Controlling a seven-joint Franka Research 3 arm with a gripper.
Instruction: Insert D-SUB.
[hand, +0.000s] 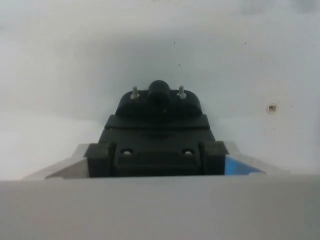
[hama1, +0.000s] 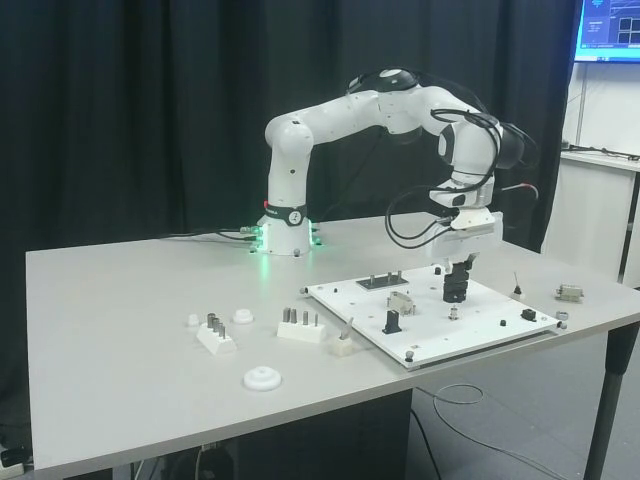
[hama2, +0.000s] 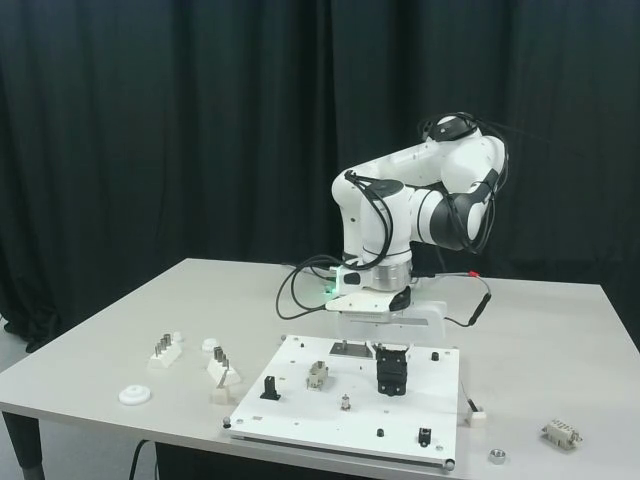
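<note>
My gripper is shut on a black D-SUB plug and holds it upright just over the white board. The wrist view shows the plug between the two black fingertips, with two small screws and a round cable stub at its far end. From the second room view the plug hangs under the gripper near the board's middle. A small grey socket stands on the board to the side of the plug. Whether the plug touches the board is not visible.
The board carries a black bracket, a flat grey plate and small pegs. Beside the board lie white peg blocks, a white gear, a loose grey connector and a nut.
</note>
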